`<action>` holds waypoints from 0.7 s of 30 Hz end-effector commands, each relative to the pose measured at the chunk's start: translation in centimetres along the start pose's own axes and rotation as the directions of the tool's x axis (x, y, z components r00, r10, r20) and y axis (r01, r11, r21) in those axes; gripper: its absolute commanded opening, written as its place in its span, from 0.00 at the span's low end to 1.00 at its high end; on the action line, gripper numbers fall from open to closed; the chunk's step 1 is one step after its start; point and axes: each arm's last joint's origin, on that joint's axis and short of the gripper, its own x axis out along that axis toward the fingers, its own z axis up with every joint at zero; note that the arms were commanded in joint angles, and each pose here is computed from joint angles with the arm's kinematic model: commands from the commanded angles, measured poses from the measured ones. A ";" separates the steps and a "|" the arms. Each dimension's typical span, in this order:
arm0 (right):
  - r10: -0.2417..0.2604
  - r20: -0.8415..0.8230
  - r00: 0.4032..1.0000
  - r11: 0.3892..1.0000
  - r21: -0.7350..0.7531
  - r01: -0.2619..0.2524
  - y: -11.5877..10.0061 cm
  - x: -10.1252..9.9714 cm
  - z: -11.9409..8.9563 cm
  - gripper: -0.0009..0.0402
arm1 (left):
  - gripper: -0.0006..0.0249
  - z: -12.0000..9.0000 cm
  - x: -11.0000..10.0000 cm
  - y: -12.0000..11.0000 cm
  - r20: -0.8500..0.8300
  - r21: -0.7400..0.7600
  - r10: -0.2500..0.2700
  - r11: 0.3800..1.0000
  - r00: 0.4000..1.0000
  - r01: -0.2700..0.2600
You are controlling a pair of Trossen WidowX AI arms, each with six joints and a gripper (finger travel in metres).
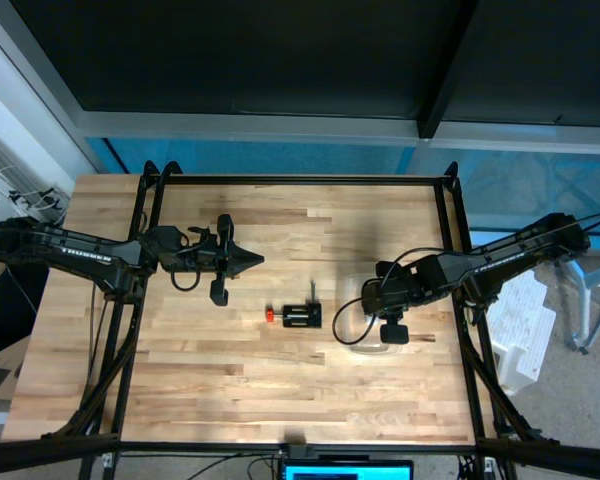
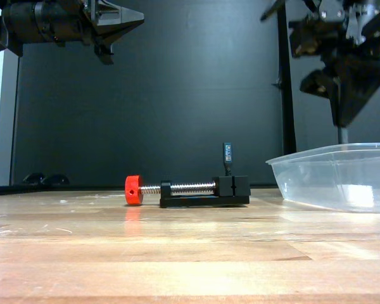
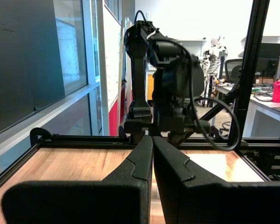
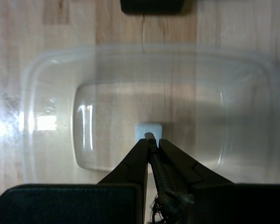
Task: Pick the usb-c connector and install on the hub
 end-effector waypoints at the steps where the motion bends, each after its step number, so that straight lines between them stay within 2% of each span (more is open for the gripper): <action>1: 0.000 0.003 1.000 1.000 -0.006 0.000 0.0 -1.0 0.6 0.02 | 0.02 0.0 0.0 0.0 0.000 0.000 0.000 1.000 1.000 0.000; 5: -0.001 0.002 1.000 1.000 -0.006 0.001 0.1 -1.7 0.8 0.02 | 0.03 0.0 0.0 0.0 0.000 0.000 0.000 1.000 1.000 0.000; 10: -0.002 0.000 1.000 1.000 0.002 0.002 0.0 -1.7 0.8 0.02 | 0.02 0.0 0.0 0.0 0.000 0.000 0.000 1.000 1.000 0.000; 14: -0.030 0.009 1.000 1.000 0.003 0.030 -0.1 -1.6 0.9 0.02 | 0.02 0.0 0.0 0.0 0.000 0.000 0.000 1.000 1.000 0.000; 21: -0.037 0.006 0.999 0.999 -0.024 0.037 0.1 -1.3 3.2 0.02 | 0.02 0.0 0.0 0.0 0.000 0.000 0.000 1.000 1.000 0.000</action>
